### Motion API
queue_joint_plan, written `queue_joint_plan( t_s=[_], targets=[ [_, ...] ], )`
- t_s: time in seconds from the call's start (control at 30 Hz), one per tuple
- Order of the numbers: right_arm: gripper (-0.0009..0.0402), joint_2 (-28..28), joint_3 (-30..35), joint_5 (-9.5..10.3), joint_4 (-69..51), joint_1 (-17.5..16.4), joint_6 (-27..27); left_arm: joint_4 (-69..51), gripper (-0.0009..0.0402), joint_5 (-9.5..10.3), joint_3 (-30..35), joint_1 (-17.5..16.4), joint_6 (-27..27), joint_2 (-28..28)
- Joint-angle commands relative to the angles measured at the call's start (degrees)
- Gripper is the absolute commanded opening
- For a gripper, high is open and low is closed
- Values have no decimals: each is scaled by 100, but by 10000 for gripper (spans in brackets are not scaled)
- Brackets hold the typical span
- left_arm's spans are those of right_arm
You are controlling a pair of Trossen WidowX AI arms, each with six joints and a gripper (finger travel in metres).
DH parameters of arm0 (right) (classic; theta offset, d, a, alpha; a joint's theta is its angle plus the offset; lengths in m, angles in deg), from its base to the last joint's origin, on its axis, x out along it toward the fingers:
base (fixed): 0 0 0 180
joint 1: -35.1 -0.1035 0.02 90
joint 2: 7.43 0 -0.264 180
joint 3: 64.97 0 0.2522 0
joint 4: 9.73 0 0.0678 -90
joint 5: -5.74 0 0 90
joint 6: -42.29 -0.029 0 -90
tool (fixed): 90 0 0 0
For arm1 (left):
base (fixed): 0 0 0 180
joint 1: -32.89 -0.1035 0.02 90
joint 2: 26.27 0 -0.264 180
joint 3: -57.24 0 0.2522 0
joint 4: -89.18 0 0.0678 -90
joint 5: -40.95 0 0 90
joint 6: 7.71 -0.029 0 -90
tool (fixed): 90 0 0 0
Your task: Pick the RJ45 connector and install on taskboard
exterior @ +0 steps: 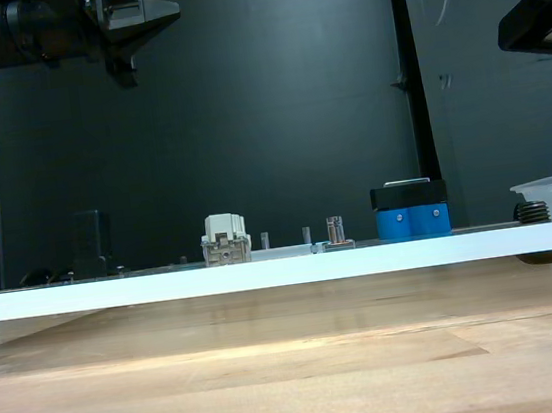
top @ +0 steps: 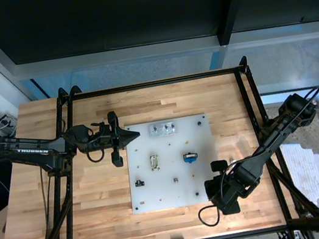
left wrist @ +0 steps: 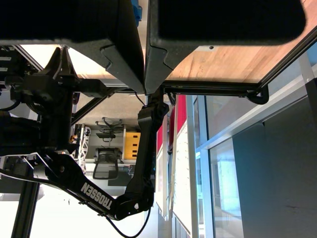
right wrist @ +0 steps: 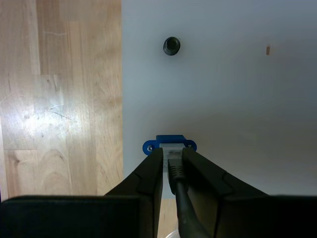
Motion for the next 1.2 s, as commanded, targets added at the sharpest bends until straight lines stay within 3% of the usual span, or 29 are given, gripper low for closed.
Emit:
queue_joint_plan(
  t_s=[0.03, 0.7, 1.2],
  targets=[
    [71, -44, 11, -46, -37, -2, 2, 0, 0, 0, 0, -2, 0, 0],
    [193, -599, 11, -46, -240, -9, 2, 0, 0, 0, 0, 0, 0, 2],
    [204, -1099, 11, -44, -393, -9, 7, 0, 0, 0, 0, -2, 0, 0]
  ],
)
